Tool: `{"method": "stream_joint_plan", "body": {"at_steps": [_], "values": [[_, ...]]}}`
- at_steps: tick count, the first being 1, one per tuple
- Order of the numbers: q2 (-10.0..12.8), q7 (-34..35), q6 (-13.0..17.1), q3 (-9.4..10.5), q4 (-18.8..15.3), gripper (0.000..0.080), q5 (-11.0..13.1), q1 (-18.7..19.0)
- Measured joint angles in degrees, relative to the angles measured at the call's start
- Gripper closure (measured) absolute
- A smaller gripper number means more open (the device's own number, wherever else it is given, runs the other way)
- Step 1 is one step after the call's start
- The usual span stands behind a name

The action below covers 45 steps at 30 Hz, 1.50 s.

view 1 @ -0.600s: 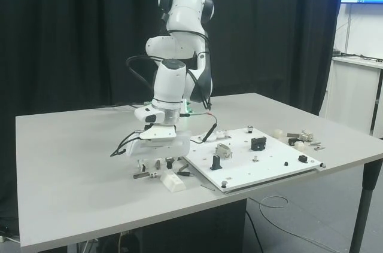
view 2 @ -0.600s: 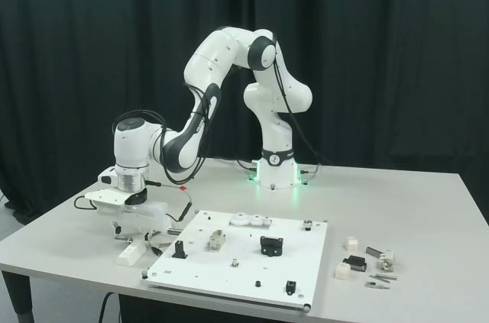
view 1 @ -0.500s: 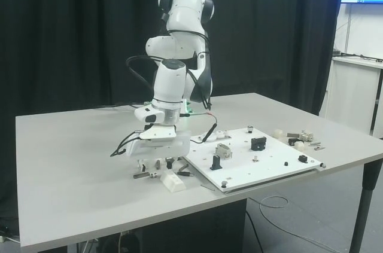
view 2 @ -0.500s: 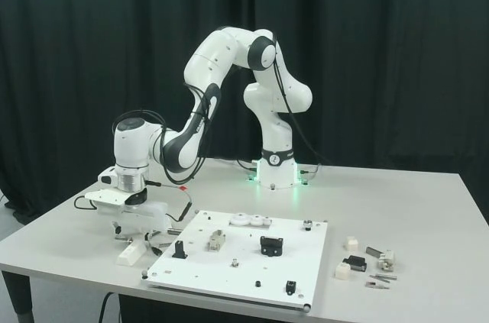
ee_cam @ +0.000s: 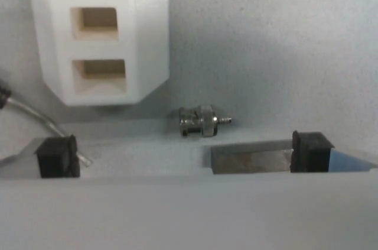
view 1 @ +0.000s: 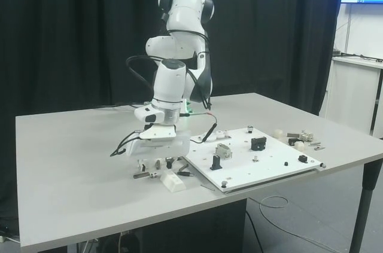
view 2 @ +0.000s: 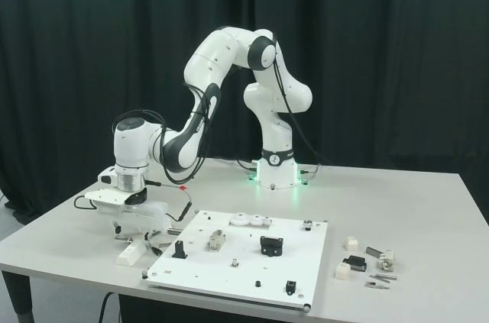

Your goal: Remove bolt 4.

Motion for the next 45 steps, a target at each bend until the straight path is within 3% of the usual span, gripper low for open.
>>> {"method": "stream_joint_plan", "body": {"at_steps": [45], "values": [[-4.33,0.00,-3.46,-0.28,0.07,0.0003,-0.94,1.06]]}}
